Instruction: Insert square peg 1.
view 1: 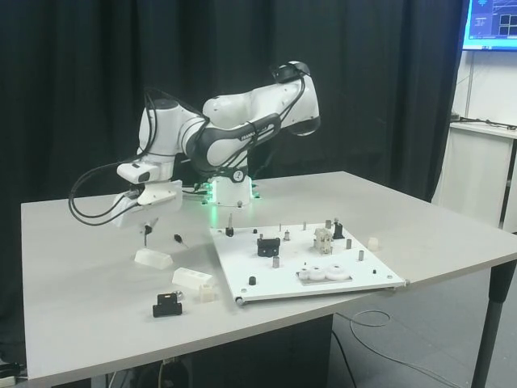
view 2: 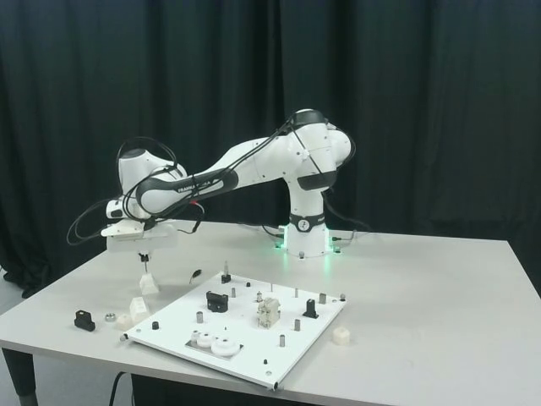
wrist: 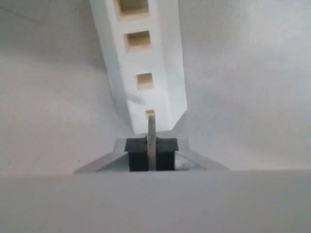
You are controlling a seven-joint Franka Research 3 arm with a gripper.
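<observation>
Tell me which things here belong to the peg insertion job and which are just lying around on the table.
Part of the job:
- square peg, held in the gripper
- white block with square holes, just below the peg

Lying about:
- white board of small parts
- black clip near the table's front edge
- small white cube beside the board

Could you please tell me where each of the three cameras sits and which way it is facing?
Wrist view: on the arm's wrist, looking down past the gripper, which holds a peg over the white block with square holes.
First room view: off one table corner, facing the whole arm against the black curtain.
Second room view: off another side, facing the arm with the board in front.
Both room views share the arm, board and block.
</observation>
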